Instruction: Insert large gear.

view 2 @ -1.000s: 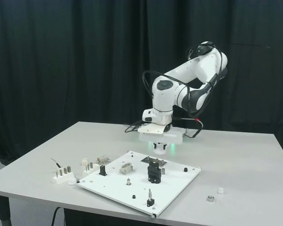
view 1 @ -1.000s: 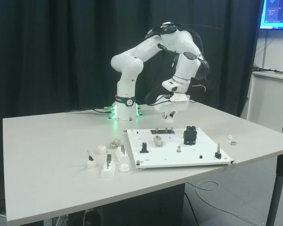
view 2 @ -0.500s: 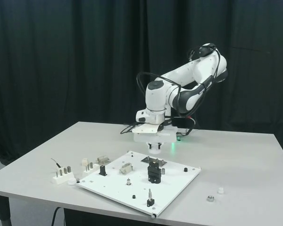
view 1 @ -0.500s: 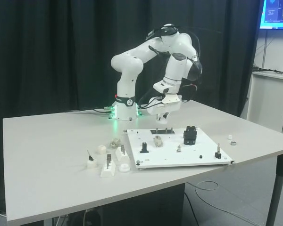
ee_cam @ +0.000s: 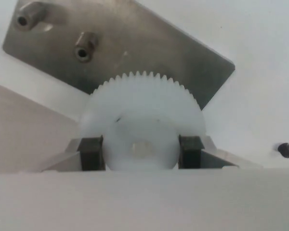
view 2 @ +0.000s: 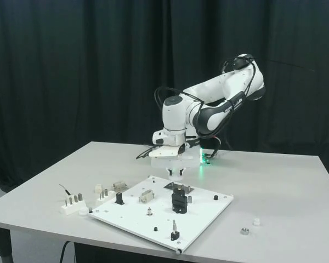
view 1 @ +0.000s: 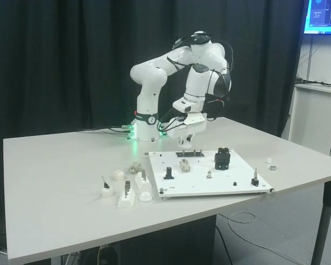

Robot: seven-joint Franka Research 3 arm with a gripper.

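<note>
Looking down past both fingertips in the wrist view: large gear [ee_cam: 143, 108], white and toothed, clamped by its hub between the two black fingers [ee_cam: 92, 153] of the gripper [ee_cam: 141, 154], jaws closed only as far as the hub allows. Below and beyond the gear, grey metal plate [ee_cam: 130, 48] with two upright pegs [ee_cam: 83, 51], lying on the white board [ee_cam: 260, 72]. Small black knob [ee_cam: 285, 149] off to one side on the same board. Gear held above the plate's edge, clear of both pegs.

Turning to the first room view: white arm [view 1: 171, 61] bent over from its base at the back of the grey table [view 1: 55, 165], gripper [view 1: 186, 134] hanging above the rear edge of the white board [view 1: 209, 185], over the small peg plate [view 1: 188, 153]. Black block [view 1: 222, 158] upright on the board near that plate. Loose small white parts [view 1: 127, 190] on the table beside the board.

Moving to the second room view: gripper [view 2: 174, 171] pointing down just above the peg plate [view 2: 178, 189] at the board's [view 2: 208, 213] far side, gear too small to make out between the fingers here. Black block [view 2: 179, 203] standing just in front.
</note>
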